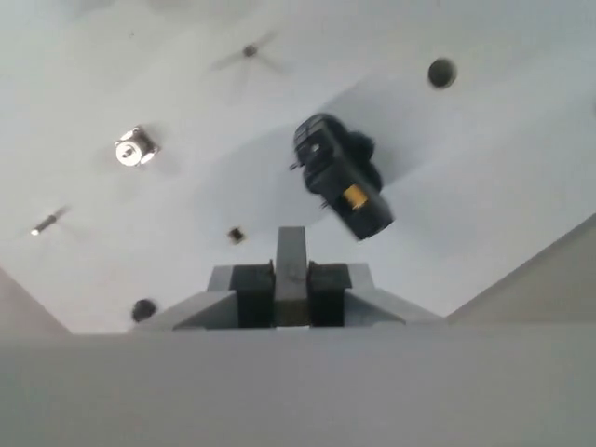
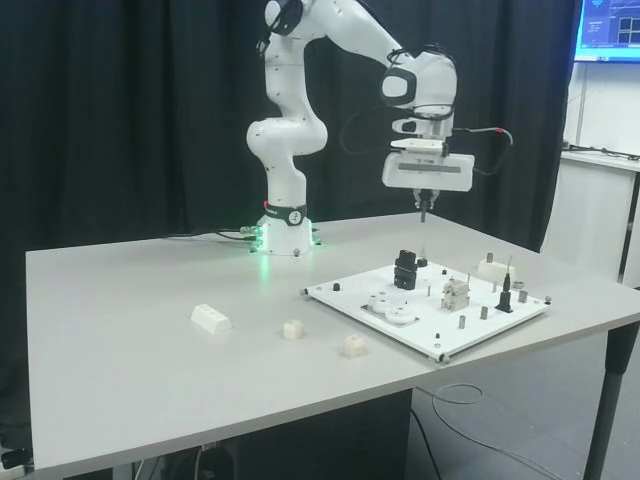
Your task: Insert square peg 2.
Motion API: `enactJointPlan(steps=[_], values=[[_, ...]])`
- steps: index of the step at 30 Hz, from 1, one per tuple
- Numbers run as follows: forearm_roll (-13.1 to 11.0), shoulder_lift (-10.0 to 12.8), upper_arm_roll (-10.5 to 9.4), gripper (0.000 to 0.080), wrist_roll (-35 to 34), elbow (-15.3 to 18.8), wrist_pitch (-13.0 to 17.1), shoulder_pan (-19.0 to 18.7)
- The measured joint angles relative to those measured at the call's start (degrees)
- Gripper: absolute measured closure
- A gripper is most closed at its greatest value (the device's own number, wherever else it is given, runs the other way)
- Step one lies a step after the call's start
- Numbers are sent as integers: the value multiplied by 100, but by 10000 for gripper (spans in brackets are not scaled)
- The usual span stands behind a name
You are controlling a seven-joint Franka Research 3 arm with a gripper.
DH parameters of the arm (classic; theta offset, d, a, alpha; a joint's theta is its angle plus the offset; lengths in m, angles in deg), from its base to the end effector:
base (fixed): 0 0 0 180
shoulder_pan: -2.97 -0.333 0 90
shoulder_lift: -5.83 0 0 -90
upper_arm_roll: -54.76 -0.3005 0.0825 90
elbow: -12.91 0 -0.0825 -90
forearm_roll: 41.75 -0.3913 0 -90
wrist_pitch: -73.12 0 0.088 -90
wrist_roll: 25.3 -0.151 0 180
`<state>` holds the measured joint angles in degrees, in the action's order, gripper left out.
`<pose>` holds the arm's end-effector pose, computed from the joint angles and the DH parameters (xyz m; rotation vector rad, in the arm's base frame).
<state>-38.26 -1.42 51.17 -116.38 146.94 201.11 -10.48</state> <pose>0.4773 0.1418 0.3242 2.5283 -1.8350 0.0902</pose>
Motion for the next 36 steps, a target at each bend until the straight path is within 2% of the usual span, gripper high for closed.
enactJointPlan(steps=[9, 20, 27, 36], values=[[17, 66, -337, 731, -1102, 183, 327, 0], [17, 197, -605, 731, -2275, 363, 635, 0], [17, 277, -668, 731, -3247, 431, 723, 0], [18, 323, -672, 731, -3882, 473, 746, 30]])
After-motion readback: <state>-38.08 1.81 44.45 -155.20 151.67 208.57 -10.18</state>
